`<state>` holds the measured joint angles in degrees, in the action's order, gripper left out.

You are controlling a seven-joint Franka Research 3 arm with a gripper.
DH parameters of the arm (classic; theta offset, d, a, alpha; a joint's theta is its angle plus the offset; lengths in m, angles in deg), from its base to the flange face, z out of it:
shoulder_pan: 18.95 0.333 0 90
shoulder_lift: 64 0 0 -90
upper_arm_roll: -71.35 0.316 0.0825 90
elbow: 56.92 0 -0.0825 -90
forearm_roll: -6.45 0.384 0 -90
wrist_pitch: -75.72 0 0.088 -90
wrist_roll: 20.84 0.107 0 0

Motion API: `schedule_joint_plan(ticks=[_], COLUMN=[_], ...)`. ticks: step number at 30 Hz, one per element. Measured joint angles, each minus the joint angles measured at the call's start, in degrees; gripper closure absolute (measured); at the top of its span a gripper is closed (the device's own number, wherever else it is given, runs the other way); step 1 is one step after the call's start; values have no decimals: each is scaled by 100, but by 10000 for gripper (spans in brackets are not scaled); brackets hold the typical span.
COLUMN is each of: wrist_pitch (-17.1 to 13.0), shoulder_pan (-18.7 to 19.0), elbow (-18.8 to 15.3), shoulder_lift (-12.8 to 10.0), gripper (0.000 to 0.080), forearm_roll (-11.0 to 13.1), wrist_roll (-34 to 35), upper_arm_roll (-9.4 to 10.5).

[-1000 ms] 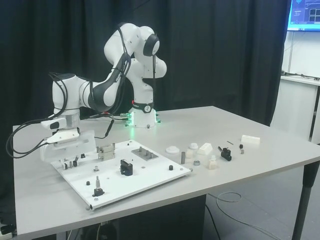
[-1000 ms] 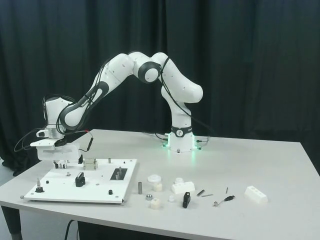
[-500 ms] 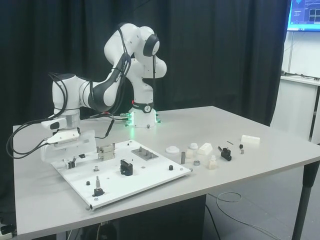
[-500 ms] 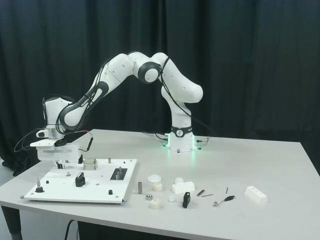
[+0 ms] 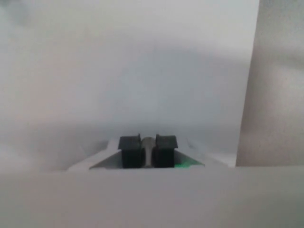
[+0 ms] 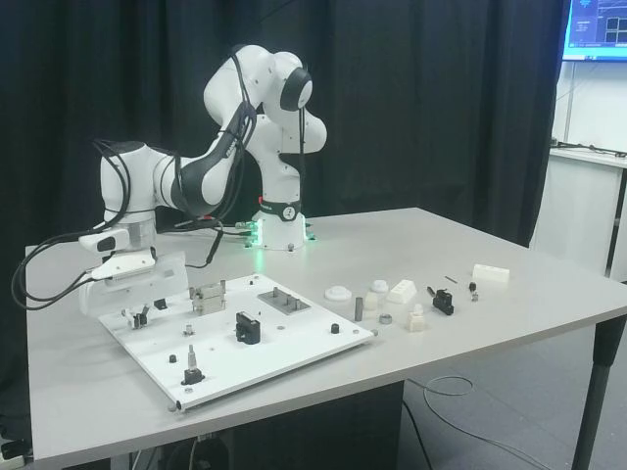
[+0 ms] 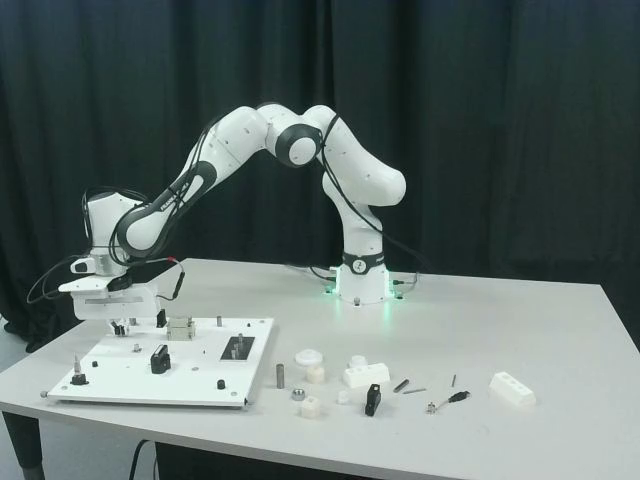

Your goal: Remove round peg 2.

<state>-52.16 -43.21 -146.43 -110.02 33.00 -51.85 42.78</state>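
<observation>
The gripper (image 5: 147,151) is clenched on a slim grey peg (image 5: 148,148), held between its black pads (image 5: 130,151) above the white board (image 6: 284,343). The peg looks light, stiff and smooth; gripping its upper shank should keep it from slipping.

Small white blocks (image 7: 365,375) and a grey cylinder (image 7: 282,375) lie on the grey table (image 7: 520,330) beside the white board (image 7: 120,372).

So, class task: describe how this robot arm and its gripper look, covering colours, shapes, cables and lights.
The arm is white, built of rounded, bulbous links with black bands at the joints. Black cables loop from the wrist end, and another runs along the upper links. The base shows a green glow. The gripper has a white body and two blocky black fingertips.
</observation>
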Motion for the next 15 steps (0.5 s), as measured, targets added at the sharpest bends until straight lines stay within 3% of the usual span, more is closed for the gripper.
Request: schedule_joint_plan(ticks=[15], wrist_pitch=[931], shoulder_pan=[169], elbow=[511], shoulder_lift=[84], gripper=[741], forearm_roll=[-17], wrist_roll=[34], upper_arm_roll=[-365])
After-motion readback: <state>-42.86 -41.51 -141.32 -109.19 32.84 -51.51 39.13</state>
